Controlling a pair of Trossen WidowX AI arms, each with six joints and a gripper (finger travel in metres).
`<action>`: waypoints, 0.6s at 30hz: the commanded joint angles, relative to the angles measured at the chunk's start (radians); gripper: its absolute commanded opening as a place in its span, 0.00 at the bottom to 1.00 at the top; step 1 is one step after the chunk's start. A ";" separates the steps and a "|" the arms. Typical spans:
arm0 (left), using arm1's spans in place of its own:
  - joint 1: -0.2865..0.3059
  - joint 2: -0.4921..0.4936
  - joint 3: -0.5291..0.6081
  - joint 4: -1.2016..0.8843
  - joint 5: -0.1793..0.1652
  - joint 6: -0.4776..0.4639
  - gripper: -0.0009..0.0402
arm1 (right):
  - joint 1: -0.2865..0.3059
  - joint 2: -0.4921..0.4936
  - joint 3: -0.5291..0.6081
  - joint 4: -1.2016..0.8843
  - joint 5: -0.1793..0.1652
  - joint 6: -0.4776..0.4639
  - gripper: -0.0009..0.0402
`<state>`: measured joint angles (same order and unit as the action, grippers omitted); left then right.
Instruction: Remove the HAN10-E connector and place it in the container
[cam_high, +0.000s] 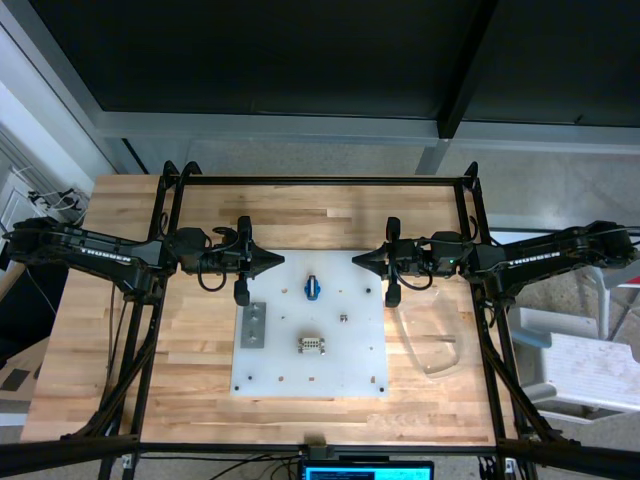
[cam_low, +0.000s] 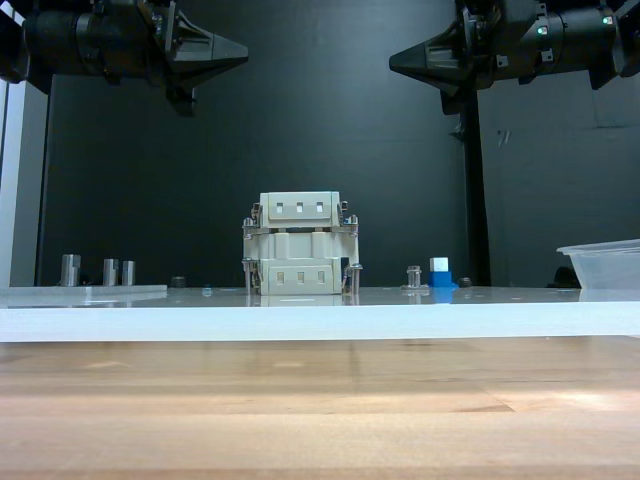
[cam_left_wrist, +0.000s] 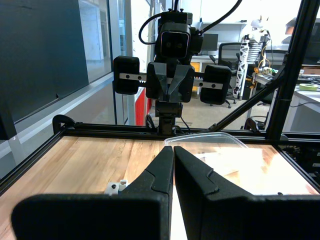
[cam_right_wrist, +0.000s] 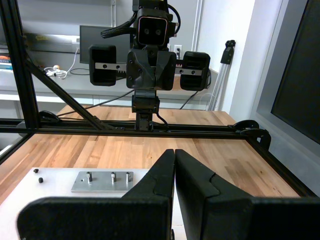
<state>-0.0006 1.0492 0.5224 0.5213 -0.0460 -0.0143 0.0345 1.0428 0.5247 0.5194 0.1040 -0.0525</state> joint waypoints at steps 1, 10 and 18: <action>0.001 0.000 0.000 0.000 0.000 0.000 0.02 | 0.001 0.000 0.000 0.000 0.000 0.001 0.02; 0.001 0.000 0.000 0.000 0.000 0.000 0.02 | 0.001 0.000 0.000 0.002 0.000 0.035 0.02; 0.000 0.000 0.000 0.000 0.000 0.000 0.02 | 0.001 0.000 0.009 -0.013 -0.043 0.103 0.02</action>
<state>-0.0002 1.0492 0.5224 0.5209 -0.0460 -0.0139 0.0349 1.0428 0.5251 0.5175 0.0662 0.0387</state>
